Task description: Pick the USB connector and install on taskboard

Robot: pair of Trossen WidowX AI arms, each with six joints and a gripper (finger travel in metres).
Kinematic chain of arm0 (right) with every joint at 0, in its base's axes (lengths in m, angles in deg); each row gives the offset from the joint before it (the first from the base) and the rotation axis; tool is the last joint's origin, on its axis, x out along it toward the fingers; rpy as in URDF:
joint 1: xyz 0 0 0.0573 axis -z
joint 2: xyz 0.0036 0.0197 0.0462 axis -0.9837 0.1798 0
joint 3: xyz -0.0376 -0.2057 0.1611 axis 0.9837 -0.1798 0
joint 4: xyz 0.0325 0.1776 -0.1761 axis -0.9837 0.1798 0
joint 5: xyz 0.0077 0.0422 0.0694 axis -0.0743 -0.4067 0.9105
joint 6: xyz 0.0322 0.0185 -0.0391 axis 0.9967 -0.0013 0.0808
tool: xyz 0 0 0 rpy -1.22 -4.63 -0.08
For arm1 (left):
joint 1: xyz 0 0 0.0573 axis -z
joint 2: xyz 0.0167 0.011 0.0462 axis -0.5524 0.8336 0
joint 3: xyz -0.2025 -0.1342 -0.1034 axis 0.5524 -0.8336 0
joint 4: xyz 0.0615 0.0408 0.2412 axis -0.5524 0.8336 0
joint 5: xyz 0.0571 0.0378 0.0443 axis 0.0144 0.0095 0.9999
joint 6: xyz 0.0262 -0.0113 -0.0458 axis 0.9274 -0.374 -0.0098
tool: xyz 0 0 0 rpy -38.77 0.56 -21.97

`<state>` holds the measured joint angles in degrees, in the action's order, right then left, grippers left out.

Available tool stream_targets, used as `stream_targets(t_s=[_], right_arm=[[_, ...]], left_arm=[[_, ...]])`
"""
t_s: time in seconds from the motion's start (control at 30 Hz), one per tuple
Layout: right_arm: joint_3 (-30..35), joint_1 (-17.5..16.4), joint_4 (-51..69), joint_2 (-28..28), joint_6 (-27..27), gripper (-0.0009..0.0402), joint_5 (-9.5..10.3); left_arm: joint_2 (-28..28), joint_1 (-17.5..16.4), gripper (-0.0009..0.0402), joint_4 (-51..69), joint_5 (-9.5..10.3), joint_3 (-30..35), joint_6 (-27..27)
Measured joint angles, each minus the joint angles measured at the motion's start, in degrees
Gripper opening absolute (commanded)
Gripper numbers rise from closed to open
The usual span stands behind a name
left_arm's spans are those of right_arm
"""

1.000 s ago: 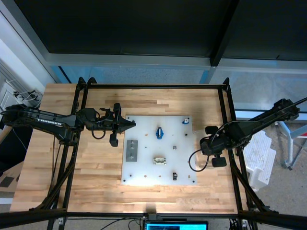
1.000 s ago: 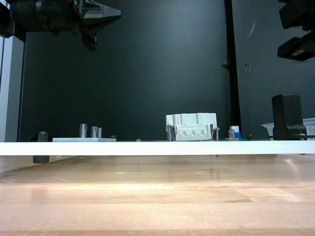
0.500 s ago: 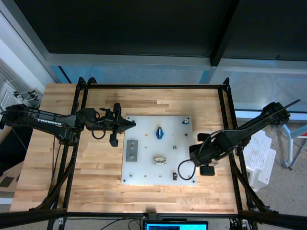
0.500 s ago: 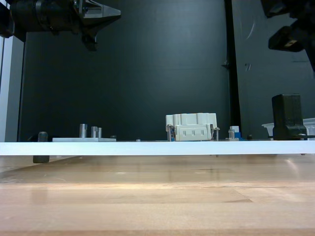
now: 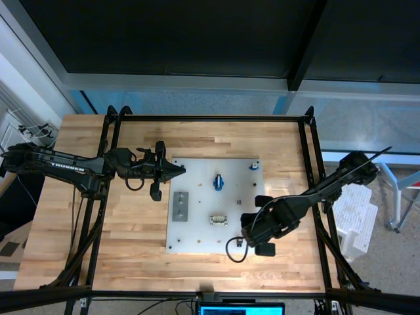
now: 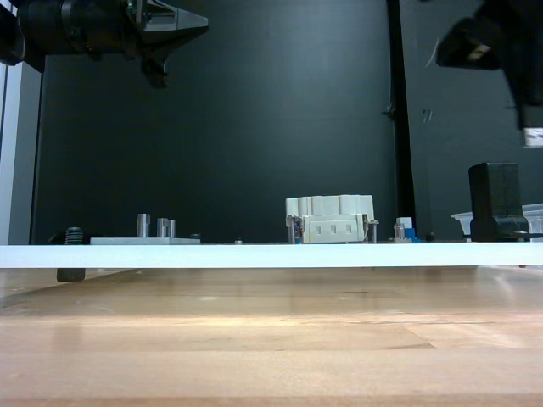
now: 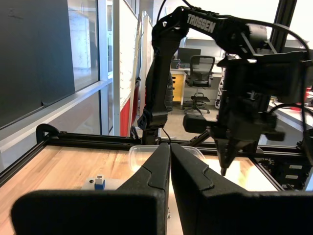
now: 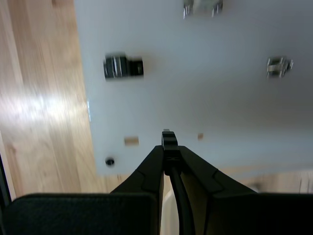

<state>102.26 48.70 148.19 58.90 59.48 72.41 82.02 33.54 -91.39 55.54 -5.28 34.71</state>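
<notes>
The USB connector, a tiny dark plug with a pale tip and a black cable trailing back, is pinched between the fingers of my right gripper, which is shut on it. That gripper hovers above the near right part of the white taskboard. The board's small black socket lies ahead of the plug, apart from it. My left gripper hangs shut above the board's far left corner, holding nothing; its fingers press together.
On the board stand a grey metal block, a blue knob and a beige connector. A clear plastic tray sits on the wood right of the board. A black frame surrounds the table.
My right arm has swung left and toward the near edge, from beside the board to over its near right area, carrying the plug and cable. The left arm has not moved.
</notes>
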Motion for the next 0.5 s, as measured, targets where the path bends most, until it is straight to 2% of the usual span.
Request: stream_targets(t_s=[0.27,0.4,0.5], right_arm=[[7.96,-0.50,1.53,6.21,-0.09,0.0000,-0.24],[9.73,-0.83,1.49,8.44,-0.17,0.0000,-1.79],[10.60,-1.14,1.25,9.49,-0.33,0.0000,-1.99]], left_arm=[[0.00,0.00,0.0000,0.02,0.00,0.00,0.00],[0.00,0.00,0.0000,0.02,0.00,0.00,0.00],[0.00,0.00,0.0000,0.00,0.02,0.00,0.00]])
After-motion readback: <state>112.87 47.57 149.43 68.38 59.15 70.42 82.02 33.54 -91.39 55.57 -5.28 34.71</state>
